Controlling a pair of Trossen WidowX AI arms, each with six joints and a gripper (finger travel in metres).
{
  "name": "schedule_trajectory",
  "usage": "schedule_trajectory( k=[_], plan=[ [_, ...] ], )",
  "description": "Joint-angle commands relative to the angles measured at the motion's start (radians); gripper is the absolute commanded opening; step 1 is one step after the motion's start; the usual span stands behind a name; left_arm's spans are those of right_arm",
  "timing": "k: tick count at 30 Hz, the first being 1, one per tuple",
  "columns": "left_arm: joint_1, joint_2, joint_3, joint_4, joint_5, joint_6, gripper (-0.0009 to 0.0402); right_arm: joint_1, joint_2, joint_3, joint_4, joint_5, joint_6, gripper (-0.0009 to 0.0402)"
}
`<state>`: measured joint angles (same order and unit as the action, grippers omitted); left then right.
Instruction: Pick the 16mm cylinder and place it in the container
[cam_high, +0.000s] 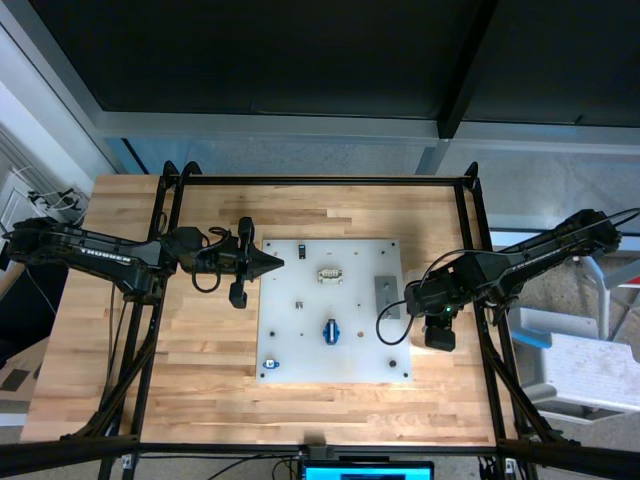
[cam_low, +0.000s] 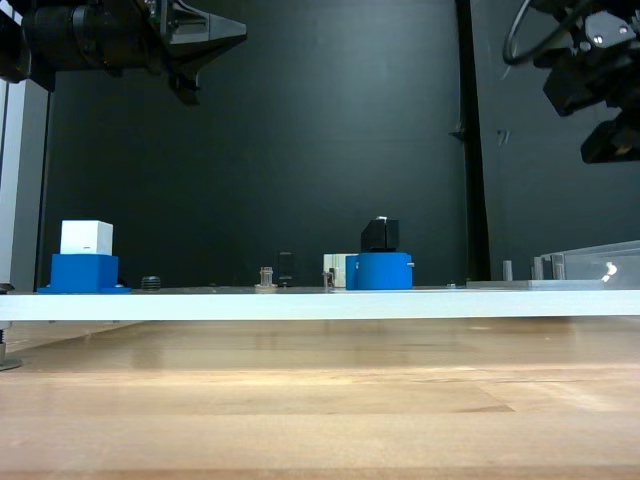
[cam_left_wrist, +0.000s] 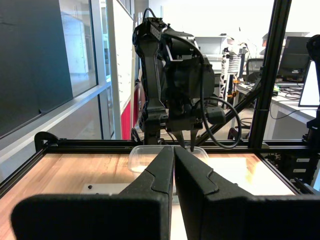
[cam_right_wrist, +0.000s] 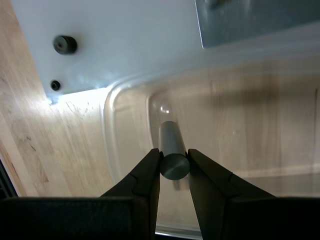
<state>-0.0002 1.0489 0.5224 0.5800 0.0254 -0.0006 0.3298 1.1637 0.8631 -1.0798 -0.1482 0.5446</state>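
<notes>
The 16mm cylinder (cam_right_wrist: 172, 150) is a short grey metal rod, and my right gripper (cam_right_wrist: 173, 161) is shut on it with the rod's end face towards the camera. It hangs above the container (cam_right_wrist: 109, 130), a clear tub with rounded corners lying beside the white board's (cam_right_wrist: 125, 40) right edge. In the low view the container (cam_low: 600, 265) sits low at the right, well below the raised right gripper (cam_low: 600, 95). The left gripper (cam_high: 270, 263) is shut and empty, held high over the board's left edge. From the left wrist, its closed fingertips (cam_left_wrist: 165, 160) point towards the container (cam_left_wrist: 145, 156).
A grey rectangular block (cam_high: 386, 293) lies on the board next to the container. A blue holder (cam_high: 331, 331) stands mid-board, and another with a white cube (cam_high: 270, 365) at the near-left corner. A black frame (cam_high: 320, 180) surrounds the table.
</notes>
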Motion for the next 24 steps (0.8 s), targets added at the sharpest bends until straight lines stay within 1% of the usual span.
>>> schedule_trajectory(
  k=[1,3,12,13,15,16,19,24],
  plan=[
    [0.000,0.000,0.000,0.000,0.000,0.000,0.0000,0.000,-0.011,-0.030,0.010,-0.026,-0.002,0.0028],
    [0.000,0.000,0.000,0.000,0.000,0.000,0.0000,0.000,-0.016,-0.045,0.018,-0.034,-0.002,0.0028],
    [0.000,0.000,0.000,0.000,0.000,0.000,0.0000,-0.001,-0.024,-0.092,0.035,-0.039,-0.002,0.0028],
    [0.000,0.000,0.000,0.000,0.000,0.000,0.0000,-0.002,-0.024,-0.098,0.046,-0.047,-0.002,0.0029],
    [0.000,0.000,0.000,0.000,0.000,0.000,0.0000,-0.002,-0.024,-0.110,0.085,-0.084,-0.002,0.0037],
    [0.000,0.000,0.000,0.000,0.000,0.000,0.0000,-0.002,-0.024,-0.116,0.107,-0.089,-0.002,0.0043],
    [0.000,0.000,0.000,0.000,0.000,0.000,0.0000,-0.003,-0.024,-0.124,0.151,-0.080,0.007,0.0063],
    [0.000,0.000,0.000,0.000,0.000,0.000,0.0000,-0.003,-0.024,-0.129,0.152,-0.079,0.010,0.0093]
  ],
)
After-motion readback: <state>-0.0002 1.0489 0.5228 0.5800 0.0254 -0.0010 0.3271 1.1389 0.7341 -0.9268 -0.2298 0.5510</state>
